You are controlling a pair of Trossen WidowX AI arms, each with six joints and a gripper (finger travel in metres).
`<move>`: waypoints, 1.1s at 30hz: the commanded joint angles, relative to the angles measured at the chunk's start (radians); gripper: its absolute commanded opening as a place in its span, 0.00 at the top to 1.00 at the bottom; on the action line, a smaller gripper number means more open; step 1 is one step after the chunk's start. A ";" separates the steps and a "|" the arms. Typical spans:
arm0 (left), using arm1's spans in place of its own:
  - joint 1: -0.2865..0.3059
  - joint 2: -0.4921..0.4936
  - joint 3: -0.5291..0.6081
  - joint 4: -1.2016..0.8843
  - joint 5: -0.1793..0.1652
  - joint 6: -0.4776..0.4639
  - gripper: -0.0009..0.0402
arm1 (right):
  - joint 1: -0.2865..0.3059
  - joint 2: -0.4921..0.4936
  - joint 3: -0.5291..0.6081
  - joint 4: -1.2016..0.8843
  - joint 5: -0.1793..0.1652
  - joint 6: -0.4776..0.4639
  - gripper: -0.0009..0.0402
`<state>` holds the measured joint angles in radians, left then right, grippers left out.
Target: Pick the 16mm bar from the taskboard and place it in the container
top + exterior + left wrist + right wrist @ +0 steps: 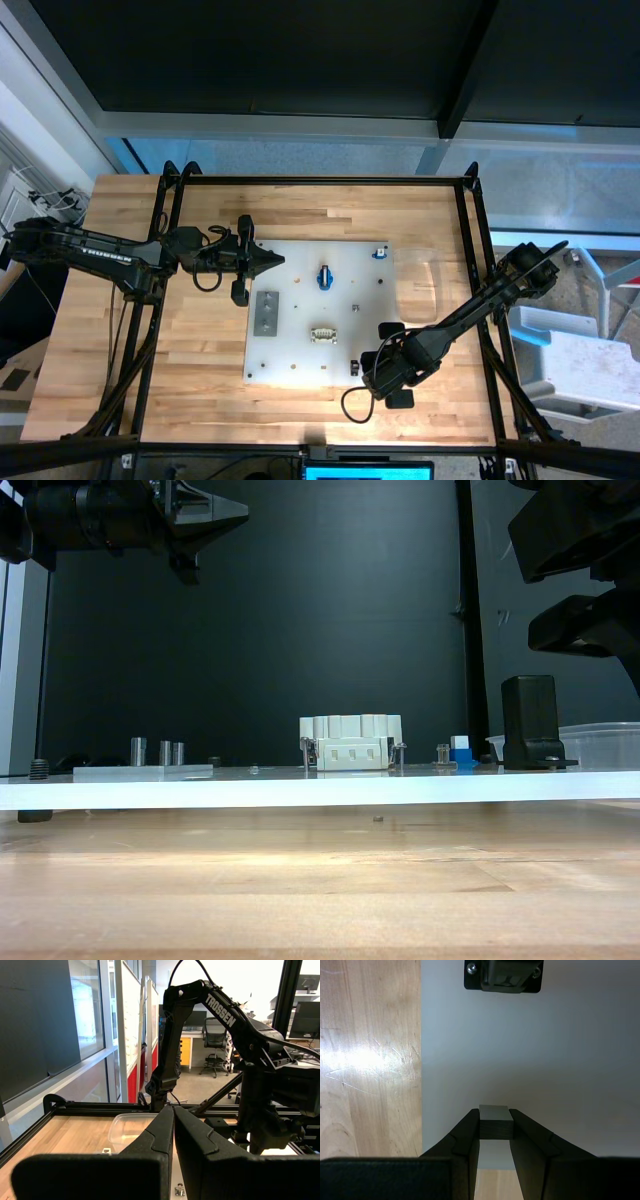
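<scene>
- R gripper (495, 1127): fingers clamped on the bar (496, 1116), one each side. It's a short grey metal piece.
- Bar is in the R gripper, over the white board (545, 1050) and close to the board edge where the wood table (370, 1060) starts. Can't tell if it touches the board.
- Black fitting (502, 975) is bolted to the board ahead of the bar, well apart from it.
- High view: R gripper (372, 378) sits over the board's near right corner, w/ the arm reaching in from the right.
- Tub (425, 290) is clear plastic and sits on the table just beside the board's right edge, further from the near edge than the R gripper. No bar visible in it.
- L gripper (272, 258): fingers together, nothing between them. It's over the board's far left corner, pointing right.
- L wrist view: L gripper (173, 1112) tips meet in a thin seam, and the tub (131, 1129) is beyond them.
- Low view: L gripper (215, 520) is held high above the board (300, 790). Tub (605, 742) shows behind the black fitting (530, 720).
- Other items on the board: grey block (267, 312) at left w/ pegs (165, 752) standing up, blue knob (324, 277) near the middle, white connector (322, 335) nearer the front.
</scene>
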<state>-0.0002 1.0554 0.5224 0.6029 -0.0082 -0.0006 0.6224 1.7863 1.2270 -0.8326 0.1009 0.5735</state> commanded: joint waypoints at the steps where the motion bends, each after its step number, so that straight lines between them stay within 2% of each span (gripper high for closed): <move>1: 0.000 0.000 0.000 0.000 0.000 0.000 0.98 | 0.000 -0.012 0.006 0.004 0.003 -0.001 0.97; 22: 0.000 0.000 0.000 0.000 0.000 0.000 0.98 | -0.001 -0.142 0.010 -0.053 0.003 -0.001 0.97; 33: 0.000 0.000 0.000 0.000 0.000 0.000 0.98 | -0.003 -0.183 0.132 -0.217 0.008 -0.002 0.97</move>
<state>-0.0002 1.0557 0.5224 0.6025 -0.0082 -0.0002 0.6193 1.6081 1.3533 -1.0443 0.1047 0.5709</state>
